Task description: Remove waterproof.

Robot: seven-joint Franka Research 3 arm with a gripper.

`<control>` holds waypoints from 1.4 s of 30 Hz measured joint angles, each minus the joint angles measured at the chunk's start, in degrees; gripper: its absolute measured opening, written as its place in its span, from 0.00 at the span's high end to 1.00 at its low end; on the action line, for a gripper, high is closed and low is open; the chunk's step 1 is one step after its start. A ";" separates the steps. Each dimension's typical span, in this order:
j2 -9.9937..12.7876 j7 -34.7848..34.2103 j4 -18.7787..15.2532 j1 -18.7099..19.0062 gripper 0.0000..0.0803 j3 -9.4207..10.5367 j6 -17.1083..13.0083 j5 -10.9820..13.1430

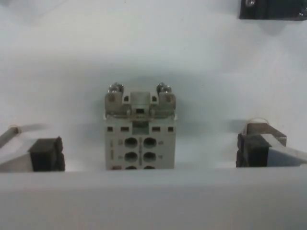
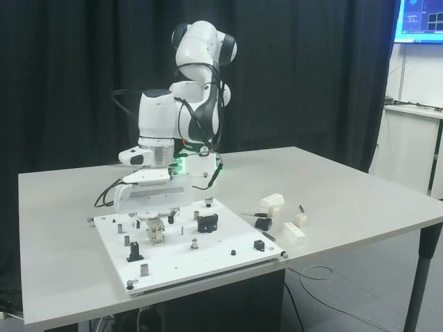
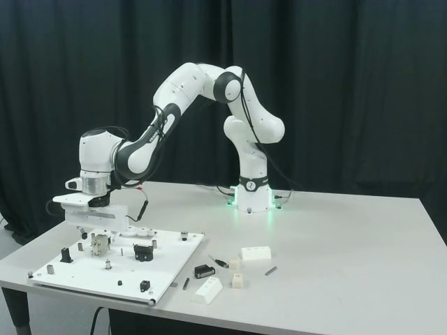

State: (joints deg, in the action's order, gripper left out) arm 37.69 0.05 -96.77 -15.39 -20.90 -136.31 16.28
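The waterproof connector (image 1: 140,129) is a small grey-white block with two screws on its back end and rows of round sockets on its face. It stands on the white board (image 2: 208,259), near the board's back left in the first room view. My gripper (image 1: 148,153) hangs low right over it and is open. Its black fingertips (image 1: 46,154) flank the connector with a wide gap on each side and touch nothing. From the room, the connector (image 2: 157,233) (image 3: 100,243) shows just under the gripper (image 2: 158,223) (image 3: 98,234).
The board (image 3: 167,269) also carries a black fixture (image 2: 208,223), a black post (image 2: 133,250), a small black part (image 2: 259,245) and several pegs. Beside the board on the grey table lie white blocks (image 2: 272,202) (image 2: 293,234). A black piece (image 1: 273,9) sits beyond the connector.
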 joint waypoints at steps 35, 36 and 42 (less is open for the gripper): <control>1.36 -0.09 2.97 -0.11 0.61 -0.85 5.98 1.13; 1.36 -0.06 2.98 -0.11 0.61 -0.85 6.00 1.13; 1.37 -0.02 3.03 -0.07 0.61 -0.90 6.03 1.12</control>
State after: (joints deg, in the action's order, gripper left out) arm 39.06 0.03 -93.74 -15.46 -21.80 -130.28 17.41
